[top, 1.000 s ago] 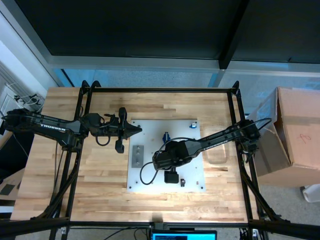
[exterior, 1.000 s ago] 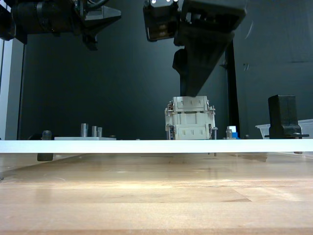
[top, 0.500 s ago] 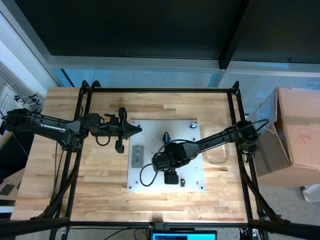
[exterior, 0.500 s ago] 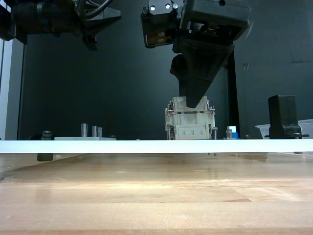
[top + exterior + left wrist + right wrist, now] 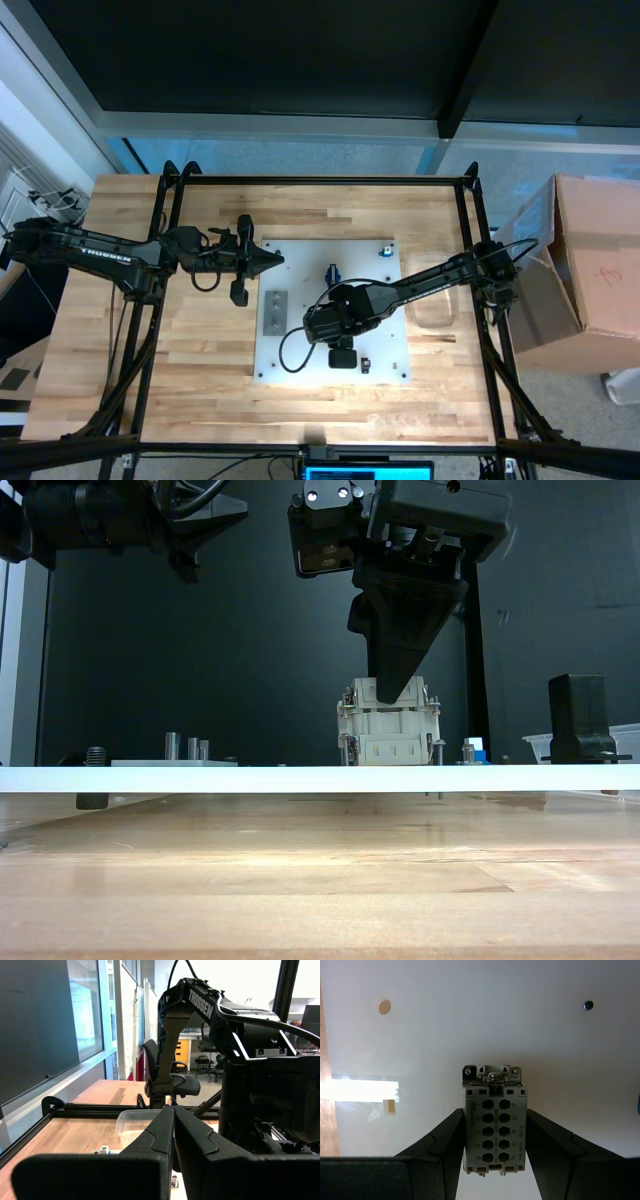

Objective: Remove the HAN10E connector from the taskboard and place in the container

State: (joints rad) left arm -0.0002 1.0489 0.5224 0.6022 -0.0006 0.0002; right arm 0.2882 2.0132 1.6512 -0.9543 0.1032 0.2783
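Low view, HAN10E connector (image 5: 390,730): stands upright in its seat on the taskboard (image 5: 200,777), fully down as far as this view shows.
Low view, right gripper (image 5: 391,688): points straight down, its tip overlapping the connector's top.
Low view, left gripper (image 5: 236,510): high above the board's left side, well apart from the connector.
Low view, black block (image 5: 579,718): upright at the board's right end.
High view, right gripper (image 5: 340,345): over the near middle of the white taskboard (image 5: 300,350), covering the connector.
High view, left gripper (image 5: 276,258): at the board's far left corner, pointing inward.
High view, container (image 5: 437,305): clear, on the table (image 5: 200,400) just beside the board's right edge.
High view, metal block (image 5: 274,310): on the board's left part, between the two grippers.
Left wrist view, left gripper (image 5: 173,1116): fingers (image 5: 157,1132) pressed together, nothing between them.
Left wrist view, container (image 5: 131,1122): beyond the fingertips, near the right arm (image 5: 200,1005).
Right wrist view, right gripper (image 5: 495,1110): fingers (image 5: 442,1135) set against the connector's two long sides, clamped on it.
Right wrist view, HAN10E connector (image 5: 493,1120): ten-hole face up, seated on the white board.
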